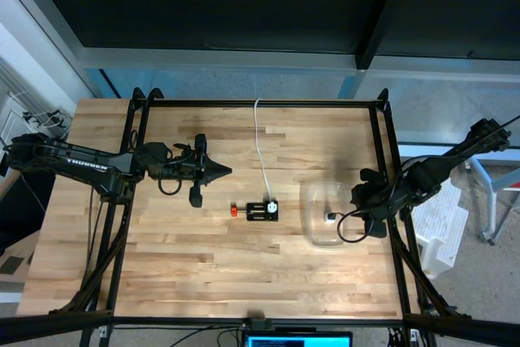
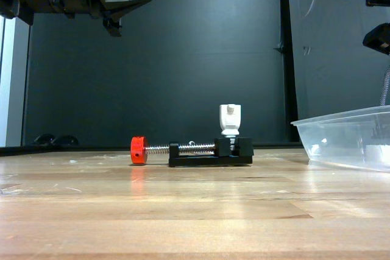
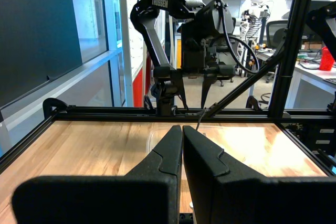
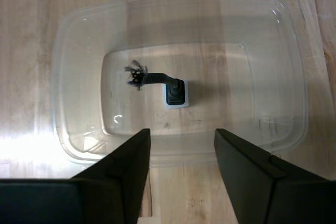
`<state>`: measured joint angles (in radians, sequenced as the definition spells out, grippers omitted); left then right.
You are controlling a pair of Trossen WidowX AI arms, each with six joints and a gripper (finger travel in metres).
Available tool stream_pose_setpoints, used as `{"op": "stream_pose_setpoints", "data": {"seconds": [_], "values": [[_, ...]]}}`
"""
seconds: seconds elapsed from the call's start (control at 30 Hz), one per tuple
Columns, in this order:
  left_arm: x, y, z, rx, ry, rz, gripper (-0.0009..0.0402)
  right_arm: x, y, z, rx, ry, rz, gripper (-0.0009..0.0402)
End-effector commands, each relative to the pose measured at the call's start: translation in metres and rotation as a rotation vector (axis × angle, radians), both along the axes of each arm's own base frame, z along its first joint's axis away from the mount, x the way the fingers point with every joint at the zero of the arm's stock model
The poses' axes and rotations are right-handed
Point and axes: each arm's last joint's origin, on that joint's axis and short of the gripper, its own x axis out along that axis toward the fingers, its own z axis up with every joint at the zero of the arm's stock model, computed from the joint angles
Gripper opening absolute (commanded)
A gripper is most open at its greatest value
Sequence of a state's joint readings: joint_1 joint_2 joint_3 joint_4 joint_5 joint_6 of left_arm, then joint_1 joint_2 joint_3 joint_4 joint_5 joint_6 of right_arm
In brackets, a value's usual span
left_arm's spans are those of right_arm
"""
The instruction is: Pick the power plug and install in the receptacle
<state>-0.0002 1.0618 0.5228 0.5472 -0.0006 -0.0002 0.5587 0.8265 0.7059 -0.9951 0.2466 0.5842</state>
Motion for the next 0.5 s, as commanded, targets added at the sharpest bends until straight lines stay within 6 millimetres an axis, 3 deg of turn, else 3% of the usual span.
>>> {"op": "stream_pose_setpoints", "data": {"seconds": [0.03,0.5], "values": [[0.0,0.0,0.0,0.0,0.0,0.0,0.0,0.004,0.003,-0.006,-0.001,0.004,-0.002,0.0193],[0.0,0.0,0.0,0.0,0.0,0.0,0.0,0.025,0.012,-0.022,-0.064,0.009,0.034,0.0202]]}}
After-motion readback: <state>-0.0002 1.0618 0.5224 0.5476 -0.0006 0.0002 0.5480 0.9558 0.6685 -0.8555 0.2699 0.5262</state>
